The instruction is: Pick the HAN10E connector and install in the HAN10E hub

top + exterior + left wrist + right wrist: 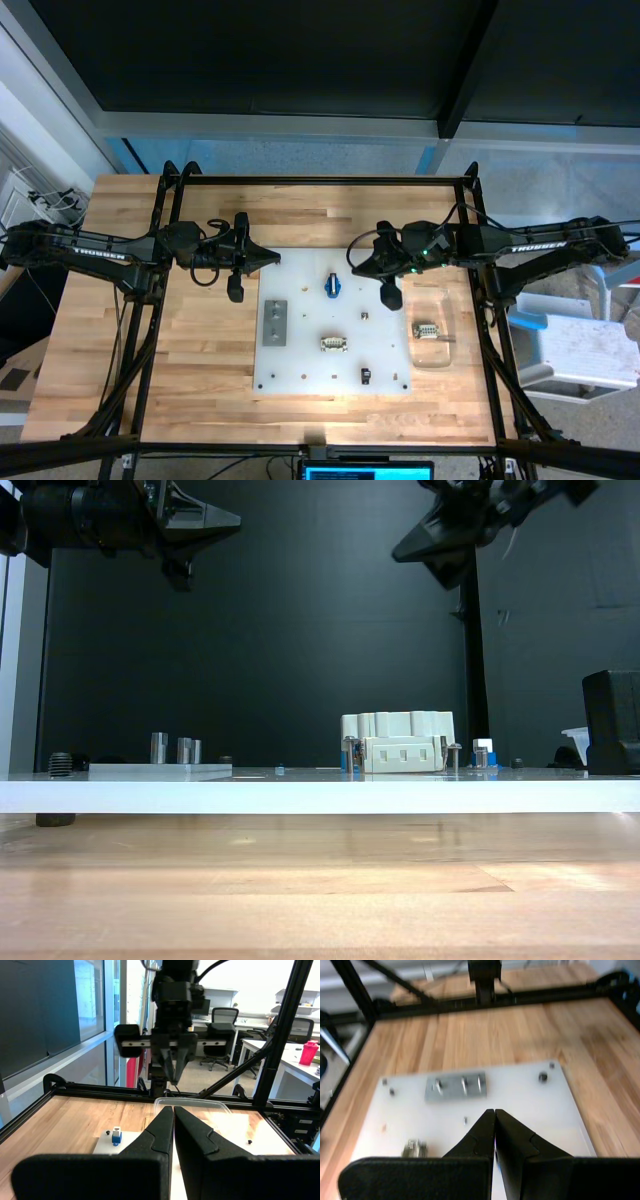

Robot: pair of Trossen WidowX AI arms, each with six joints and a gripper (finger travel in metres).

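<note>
HAN10E connector (427,330) in clear tray (433,304); left gripper (272,258), right gripper (356,268) above board (300,372), both w/ fingers closed.

The right gripper (494,1111), fingers pressed together and empty, hangs over the white board (530,1100). Beyond it lies the grey metal plate (456,1086); the HAN10E hub (415,1147) is blurred.

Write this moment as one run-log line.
left gripper shut, over board's left edge; right gripper shut, over board; connector in tray; hub empty
</note>
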